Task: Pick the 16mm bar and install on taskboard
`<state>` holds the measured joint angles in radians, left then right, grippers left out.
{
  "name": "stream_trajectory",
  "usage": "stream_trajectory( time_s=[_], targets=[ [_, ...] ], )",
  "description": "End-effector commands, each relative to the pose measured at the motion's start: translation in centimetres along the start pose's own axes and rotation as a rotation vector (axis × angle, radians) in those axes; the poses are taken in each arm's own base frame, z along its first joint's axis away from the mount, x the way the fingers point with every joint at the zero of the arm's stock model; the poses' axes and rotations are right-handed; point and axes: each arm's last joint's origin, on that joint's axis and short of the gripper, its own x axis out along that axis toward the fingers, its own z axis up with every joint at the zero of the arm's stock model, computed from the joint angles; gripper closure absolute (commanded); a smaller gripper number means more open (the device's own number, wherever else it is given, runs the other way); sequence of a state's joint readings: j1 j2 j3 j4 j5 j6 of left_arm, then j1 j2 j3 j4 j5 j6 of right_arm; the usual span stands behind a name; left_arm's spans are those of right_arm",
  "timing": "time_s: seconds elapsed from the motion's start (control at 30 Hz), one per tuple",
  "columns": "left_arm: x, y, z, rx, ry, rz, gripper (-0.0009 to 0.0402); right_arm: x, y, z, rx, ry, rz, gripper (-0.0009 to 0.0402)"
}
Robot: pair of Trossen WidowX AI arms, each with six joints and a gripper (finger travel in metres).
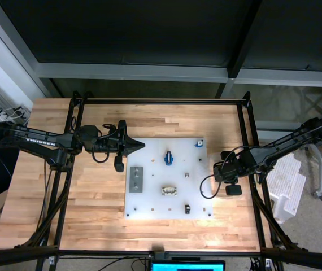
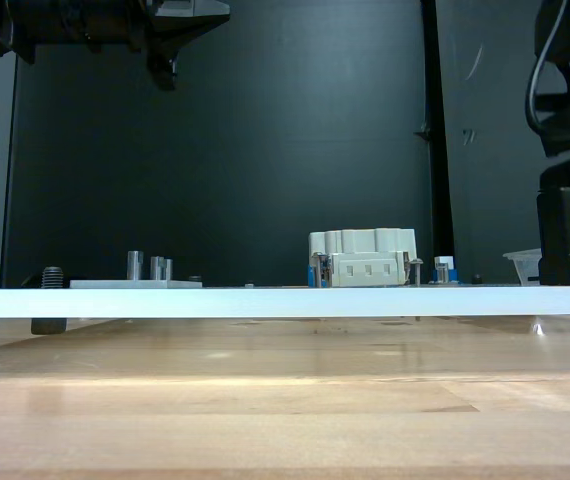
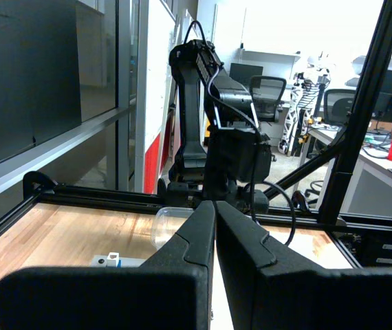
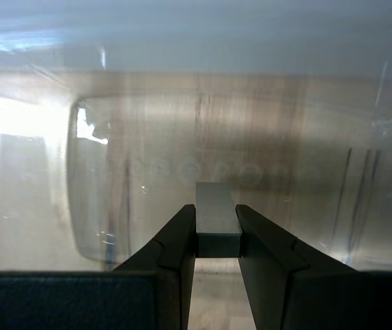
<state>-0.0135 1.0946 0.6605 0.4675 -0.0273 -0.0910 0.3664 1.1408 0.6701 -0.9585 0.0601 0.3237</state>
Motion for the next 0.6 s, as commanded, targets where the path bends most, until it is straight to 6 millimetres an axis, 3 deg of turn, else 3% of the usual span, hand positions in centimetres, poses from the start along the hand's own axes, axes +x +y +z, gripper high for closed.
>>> stream_trajectory(
  time_s=[0.03,0.37,0.6],
  targets=[
    [0.0,0.0,0.0,0.0,-0.001,0.0,0.0393,-1.2,0.1,0.5,0.0,-0.008,0.002,0.0394],
    [0.0,0.0,0.0,0.0,-0.001,0.0,0.0393,-4.9,0.2,1.4,-0.03,-0.002,0.001,0.0393],
    [0.0,0.0,0.0,0.0,-0.001,0.0,0.0393,-5.1,0.4,1.9,-0.015,0.007,0.01,0.0393]
  ],
)
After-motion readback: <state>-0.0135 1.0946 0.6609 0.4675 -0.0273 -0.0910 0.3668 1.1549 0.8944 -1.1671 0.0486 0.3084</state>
